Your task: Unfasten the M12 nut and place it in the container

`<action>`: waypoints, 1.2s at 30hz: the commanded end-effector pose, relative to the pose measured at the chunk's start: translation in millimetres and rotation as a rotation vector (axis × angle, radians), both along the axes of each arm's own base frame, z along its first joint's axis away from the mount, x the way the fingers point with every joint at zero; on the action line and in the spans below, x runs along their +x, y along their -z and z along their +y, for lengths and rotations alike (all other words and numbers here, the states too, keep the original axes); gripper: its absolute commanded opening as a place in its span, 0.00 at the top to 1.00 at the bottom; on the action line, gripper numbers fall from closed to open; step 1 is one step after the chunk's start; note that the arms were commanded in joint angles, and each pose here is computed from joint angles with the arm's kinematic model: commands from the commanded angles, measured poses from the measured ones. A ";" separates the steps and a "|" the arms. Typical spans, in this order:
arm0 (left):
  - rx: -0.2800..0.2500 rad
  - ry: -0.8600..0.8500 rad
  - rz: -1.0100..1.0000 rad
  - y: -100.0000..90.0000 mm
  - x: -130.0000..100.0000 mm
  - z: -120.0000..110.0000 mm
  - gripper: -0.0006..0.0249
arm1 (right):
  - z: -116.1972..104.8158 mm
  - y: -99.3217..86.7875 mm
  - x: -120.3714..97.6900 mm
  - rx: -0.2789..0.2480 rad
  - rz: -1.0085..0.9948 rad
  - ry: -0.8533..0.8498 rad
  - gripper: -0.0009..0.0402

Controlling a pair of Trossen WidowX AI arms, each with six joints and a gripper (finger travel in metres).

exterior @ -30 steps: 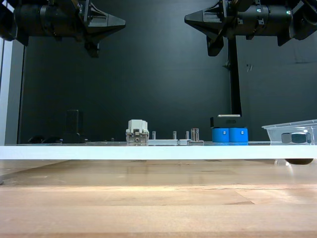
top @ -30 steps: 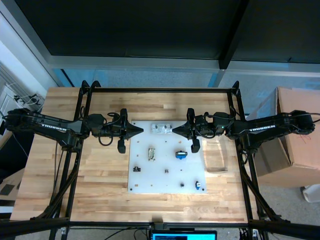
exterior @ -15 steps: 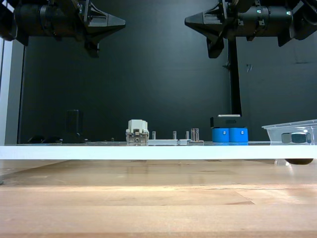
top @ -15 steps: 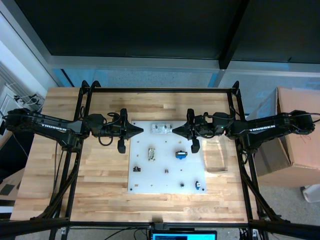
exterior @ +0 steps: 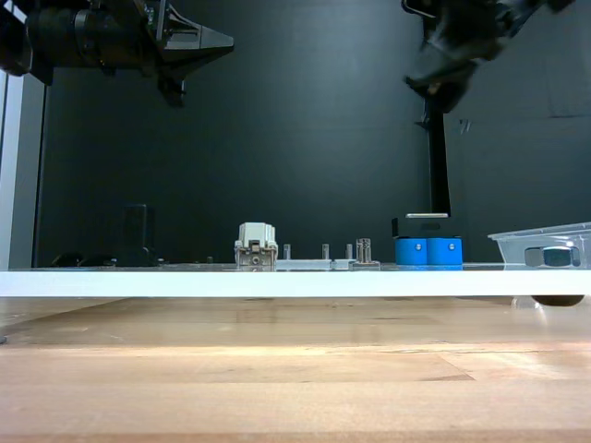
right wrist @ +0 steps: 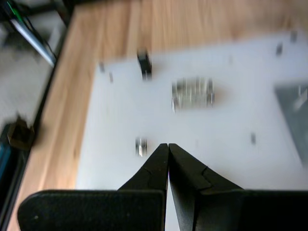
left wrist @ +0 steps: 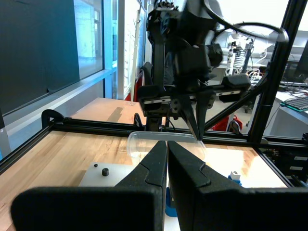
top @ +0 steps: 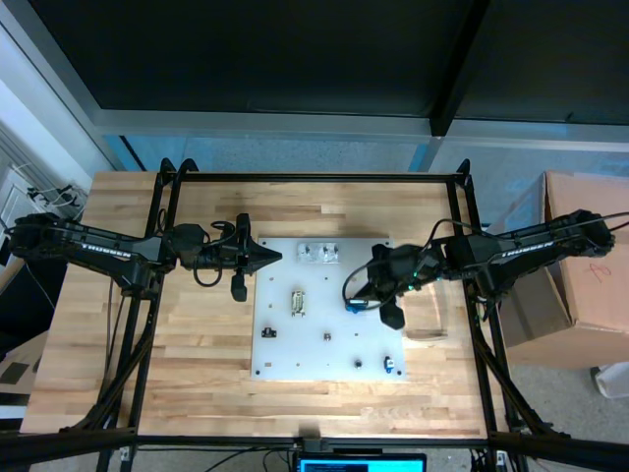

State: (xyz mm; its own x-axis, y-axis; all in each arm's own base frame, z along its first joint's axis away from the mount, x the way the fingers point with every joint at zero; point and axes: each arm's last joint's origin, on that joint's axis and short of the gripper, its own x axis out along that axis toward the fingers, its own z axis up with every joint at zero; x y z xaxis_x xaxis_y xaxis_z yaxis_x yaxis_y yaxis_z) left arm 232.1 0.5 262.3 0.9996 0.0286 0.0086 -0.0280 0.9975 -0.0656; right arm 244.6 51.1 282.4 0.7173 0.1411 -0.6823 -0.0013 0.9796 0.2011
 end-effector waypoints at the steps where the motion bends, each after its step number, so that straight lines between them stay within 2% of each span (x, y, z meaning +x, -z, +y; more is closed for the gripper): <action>1: 0.000 0.000 0.000 0.1 0.1 0.1 0.97 | 14.5 -3.1 -0.6 -0.002 0.141 -0.011 0.98; 8: 0.000 0.000 0.000 0.0 0.1 0.1 0.98 | 51.8 -11.5 8.0 -0.045 0.345 -0.067 0.98; 16: 0.000 0.000 0.000 0.0 0.1 0.0 0.97 | 81.9 -21.4 32.5 -0.102 0.538 -0.059 0.98; 20: 0.000 0.000 0.000 0.0 0.1 0.0 0.98 | 89.9 -24.4 44.7 -0.082 0.609 0.016 0.95; 24: 0.000 0.000 0.000 0.1 0.1 0.0 0.98 | 100.0 -28.5 51.8 -0.076 0.616 0.034 0.85; 29: 0.000 0.000 0.000 0.1 0.1 0.1 0.98 | 108.0 -31.8 53.0 -0.050 0.611 0.073 0.66; 36: 0.000 0.000 0.000 0.0 0.1 0.1 0.98 | 114.6 -21.9 48.6 -0.102 0.607 0.076 0.42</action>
